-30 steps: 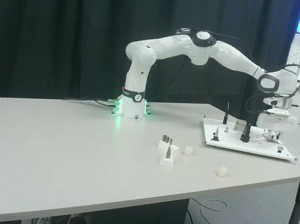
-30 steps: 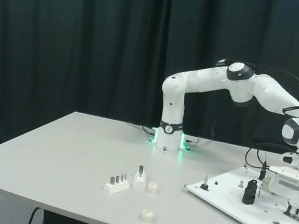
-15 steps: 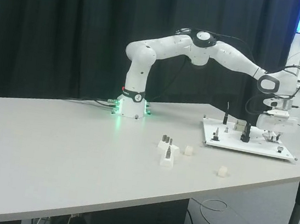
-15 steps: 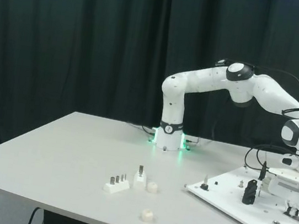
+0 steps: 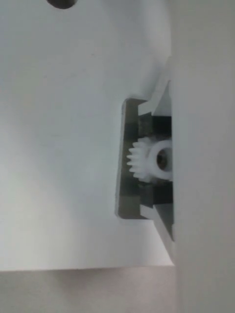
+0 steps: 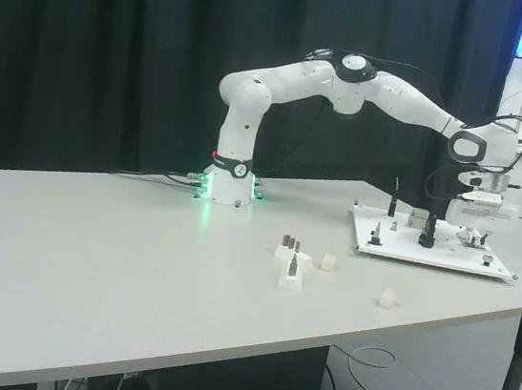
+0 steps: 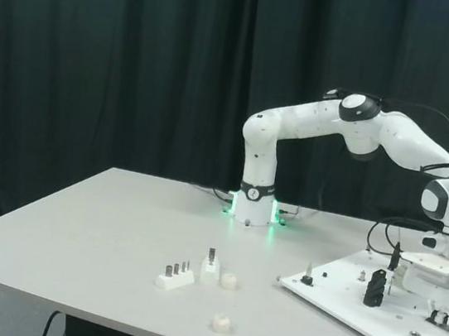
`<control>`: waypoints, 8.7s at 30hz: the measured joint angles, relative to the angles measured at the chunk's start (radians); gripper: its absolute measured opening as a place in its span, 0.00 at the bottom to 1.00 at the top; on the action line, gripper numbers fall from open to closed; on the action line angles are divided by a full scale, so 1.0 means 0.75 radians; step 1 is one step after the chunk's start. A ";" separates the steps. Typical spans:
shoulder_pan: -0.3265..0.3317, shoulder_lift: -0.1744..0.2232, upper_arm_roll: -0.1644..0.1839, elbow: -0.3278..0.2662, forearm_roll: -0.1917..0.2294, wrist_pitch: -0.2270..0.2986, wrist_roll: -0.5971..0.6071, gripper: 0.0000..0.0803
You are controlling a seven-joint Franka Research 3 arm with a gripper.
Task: Insert small gear.
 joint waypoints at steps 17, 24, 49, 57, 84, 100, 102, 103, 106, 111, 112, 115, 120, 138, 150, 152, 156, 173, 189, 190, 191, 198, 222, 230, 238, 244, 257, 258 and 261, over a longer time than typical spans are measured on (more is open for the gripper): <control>-0.012 -0.003 0.000 0.000 0.037 -0.015 0.163 0.25; -0.017 -0.003 0.000 0.000 0.052 -0.022 0.192 0.25; -0.013 0.005 0.005 0.027 -0.019 -0.023 -0.164 0.25; -0.013 0.006 0.017 0.045 -0.083 -0.015 -0.263 0.25; -0.023 0.004 0.021 0.050 -0.068 -0.020 0.013 0.25; -0.049 -0.001 0.021 0.050 0.008 -0.051 0.224 0.25; -0.050 -0.002 0.021 0.050 0.012 -0.052 0.238 0.25; -0.051 -0.002 0.021 0.050 0.013 -0.052 0.245 0.25; -0.051 -0.002 0.021 0.050 0.014 -0.053 0.269 0.25; -0.051 -0.002 0.021 0.050 0.014 -0.053 0.288 0.25; -0.051 -0.002 0.021 0.050 0.014 -0.053 0.288 0.25; -0.051 -0.002 0.021 0.050 0.014 -0.053 0.276 0.25; -0.051 -0.001 0.022 0.050 0.013 -0.053 0.186 0.25; -0.047 0.006 0.025 0.050 0.003 -0.044 -0.073 0.25; -0.046 0.006 0.026 0.050 -0.003 -0.040 -0.065 0.25; -0.046 0.006 0.026 0.050 -0.003 -0.040 -0.044 0.25; -0.046 0.006 0.027 0.050 -0.003 -0.040 0.014 0.25; -0.047 0.006 0.028 0.049 0.002 -0.037 0.200 0.25; -0.052 -0.021 0.012 0.050 0.000 -0.054 0.152 0.60; -0.054 -0.027 0.011 0.050 0.000 -0.059 0.150 0.60; -0.056 -0.033 0.009 0.050 -0.001 -0.065 0.148 0.60; -0.062 -0.059 -0.022 0.050 -0.004 -0.144 0.118 0.97; -0.057 -0.057 -0.057 0.013 -0.023 -0.289 0.077 1.00; -0.046 -0.056 -0.056 -0.002 -0.024 -0.297 0.070 1.00; -0.028 -0.057 -0.057 -0.018 -0.024 -0.298 0.066 1.00; -0.021 -0.057 -0.058 -0.018 -0.030 -0.299 0.066 1.00; -0.007 -0.057 -0.058 -0.018 -0.063 -0.299 0.066 1.00; -0.007 -0.057 -0.057 -0.018 -0.064 -0.299 0.066 1.00; -0.007 -0.055 -0.056 -0.019 -0.066 -0.299 0.066 1.00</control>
